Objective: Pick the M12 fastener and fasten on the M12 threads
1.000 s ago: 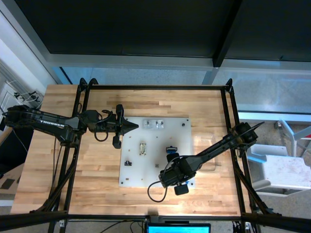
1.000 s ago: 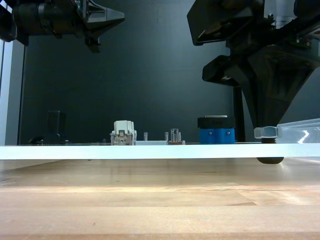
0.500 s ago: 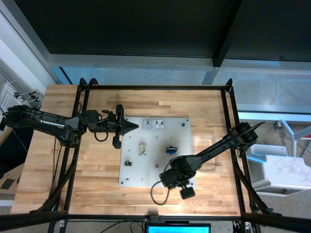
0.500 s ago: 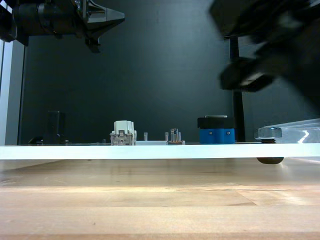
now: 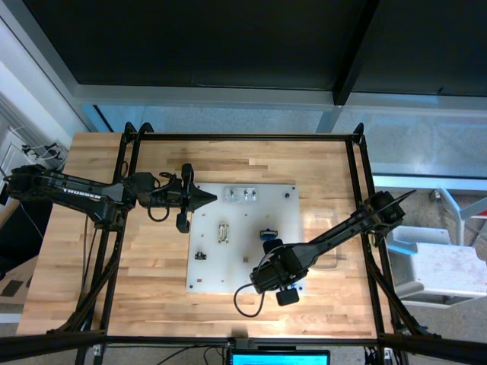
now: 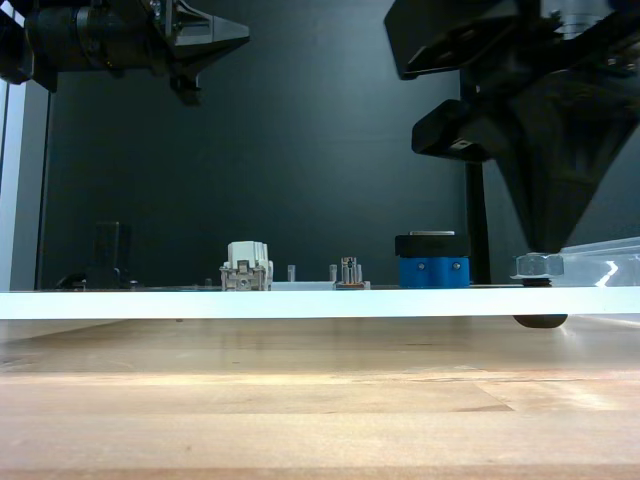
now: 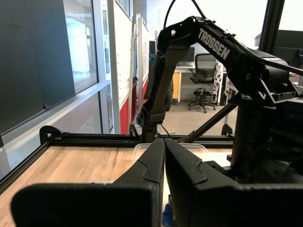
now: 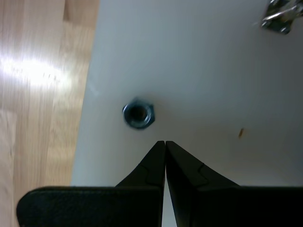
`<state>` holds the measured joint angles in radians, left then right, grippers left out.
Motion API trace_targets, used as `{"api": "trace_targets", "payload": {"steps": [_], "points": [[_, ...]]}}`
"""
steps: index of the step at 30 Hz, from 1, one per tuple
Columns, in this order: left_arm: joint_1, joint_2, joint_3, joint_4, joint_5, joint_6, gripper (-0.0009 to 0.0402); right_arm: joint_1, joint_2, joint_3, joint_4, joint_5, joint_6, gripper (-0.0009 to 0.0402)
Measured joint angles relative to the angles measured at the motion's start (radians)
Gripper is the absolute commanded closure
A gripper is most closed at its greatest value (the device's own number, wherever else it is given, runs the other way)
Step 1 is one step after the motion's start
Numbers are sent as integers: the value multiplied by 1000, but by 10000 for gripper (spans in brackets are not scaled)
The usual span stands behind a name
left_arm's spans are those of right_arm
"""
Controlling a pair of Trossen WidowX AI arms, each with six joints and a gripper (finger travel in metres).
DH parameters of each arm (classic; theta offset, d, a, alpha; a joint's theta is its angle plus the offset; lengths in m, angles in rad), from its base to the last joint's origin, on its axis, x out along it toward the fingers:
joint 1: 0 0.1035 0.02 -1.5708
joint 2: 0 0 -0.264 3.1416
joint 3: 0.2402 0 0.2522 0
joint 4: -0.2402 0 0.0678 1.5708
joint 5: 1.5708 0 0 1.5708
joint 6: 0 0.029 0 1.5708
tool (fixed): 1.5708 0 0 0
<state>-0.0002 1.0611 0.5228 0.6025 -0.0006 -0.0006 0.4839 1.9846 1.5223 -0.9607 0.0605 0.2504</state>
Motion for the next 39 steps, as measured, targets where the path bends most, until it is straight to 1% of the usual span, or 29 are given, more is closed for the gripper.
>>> {"api": "trace_targets", "payload": {"steps": [8,9,10,11,12,15,16,17,18,19,23,25,27,29,31,39], "points": [[0,0,0,0,0,0,393,0,18,0,25,0,14,393],[0,0,0,0,0,0,393,0,19,0,27,-2,14,393],[0,0,0,0,0,0,393,0,19,0,27,-12,17,393],[0,0,0,0,0,0,393,0,19,0,27,-40,18,393],[0,0,0,0,0,0,393,0,19,0,27,-89,17,393],[0,0,0,0,0,0,393,-1,15,2,10,-308,-40,393],[0,0,0,0,0,0,393,0,11,3,-3,-350,-58,393],[0,0,0,0,0,0,393,1,6,5,-14,-366,-68,393],[0,0,0,0,0,0,393,2,2,6,-21,-358,-73,393],[0,0,0,0,0,0,393,2,0,8,-24,-323,-73,393],[0,0,0,0,0,0,393,-1,0,8,-31,-131,-41,393],[0,0,0,0,0,0,393,0,0,8,-30,-65,-23,393],[0,0,0,0,0,0,393,1,0,8,-29,-16,-11,393],[0,0,0,0,0,0,393,1,0,7,-23,9,-2,393],[0,0,0,0,0,0,393,0,3,7,-9,19,3,393],[0,0,0,0,0,0,393,0,20,6,32,18,6,393]]}}
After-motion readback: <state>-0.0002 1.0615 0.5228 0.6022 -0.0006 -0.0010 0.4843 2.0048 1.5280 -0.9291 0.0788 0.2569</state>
